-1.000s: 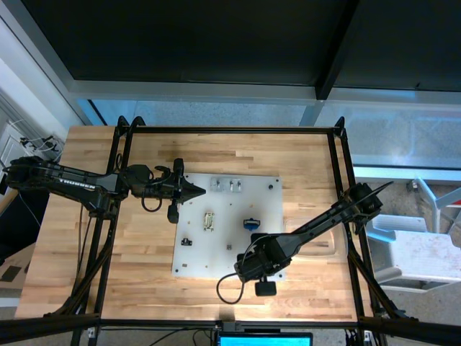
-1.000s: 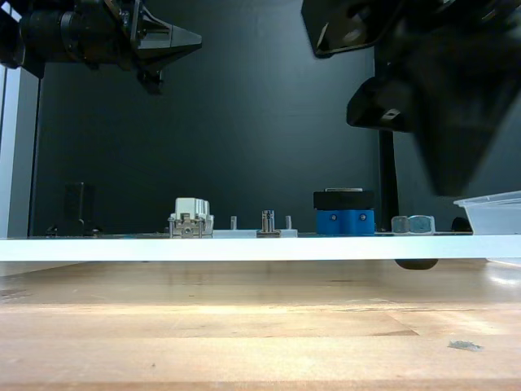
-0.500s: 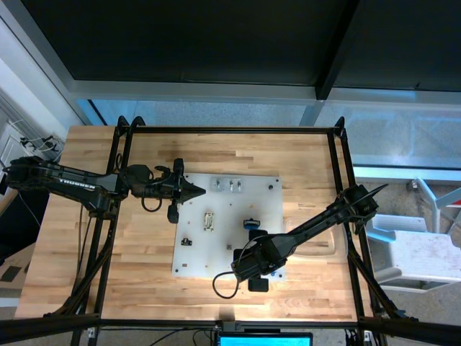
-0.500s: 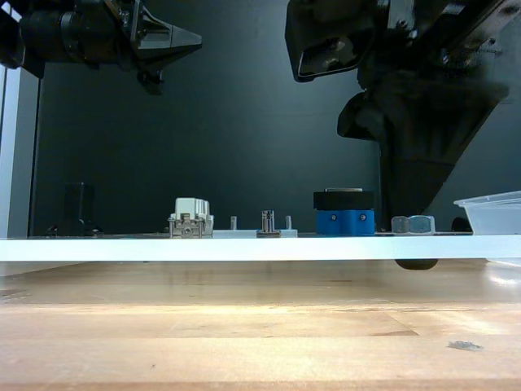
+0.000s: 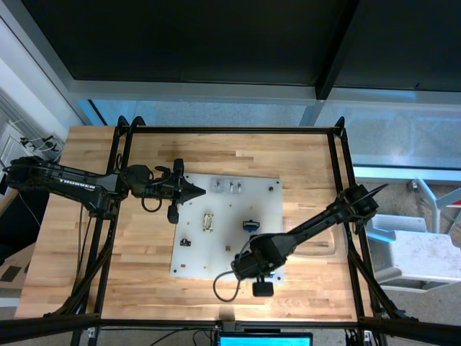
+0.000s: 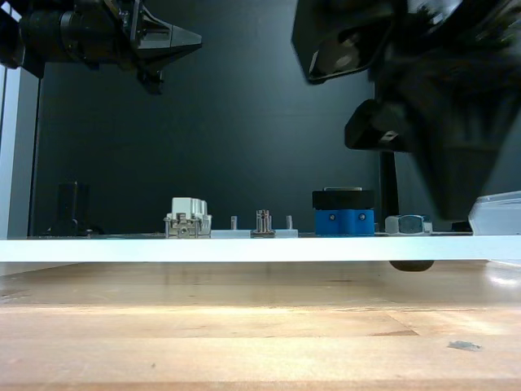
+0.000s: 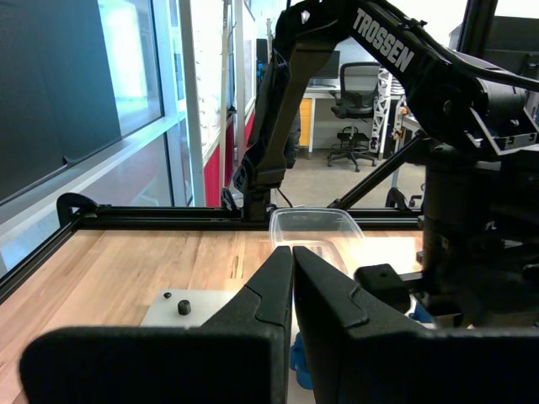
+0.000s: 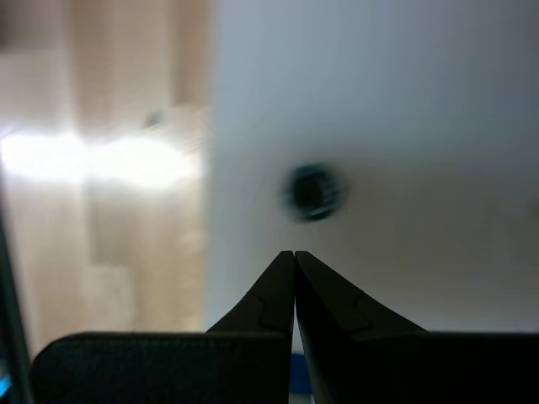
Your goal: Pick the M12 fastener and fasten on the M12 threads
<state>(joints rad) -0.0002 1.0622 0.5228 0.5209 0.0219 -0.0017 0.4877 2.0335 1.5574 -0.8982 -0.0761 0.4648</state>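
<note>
Nearest: wooden counter (image 6: 244, 326) with the white board (image 6: 203, 247) lying on it.

M12 nut (image 6: 407, 222): small silver hex piece sitting low on the board. In the low view it's between the blue part (image 6: 343, 220) and the wall of the clear tray (image 6: 498, 210). No ribs show under it, so my read is that it's on its stud, but I can't tell for sure.

Handling: solid metal, rigid, light, smooth, so slippery. It's tiny against a finger. Grip across two opposite flats and keep it square, or it pops out or cross-threads.

Right tool (image 8: 294, 254): hangs over the board's near right corner, fingers pressed together, nothing visible between them. Its wrist view shows a dark round spot (image 8: 313, 192) on the board just ahead of the tips. It's too blurred to call stud or nut.

Hidden: in the high view the right arm covers that corner, so there's no check from above. In the low view the arm's bulk cuts off part of the tray.

Left tool (image 7: 292, 251): farther back, raised over the board's left edge, fingers together, empty.
</note>
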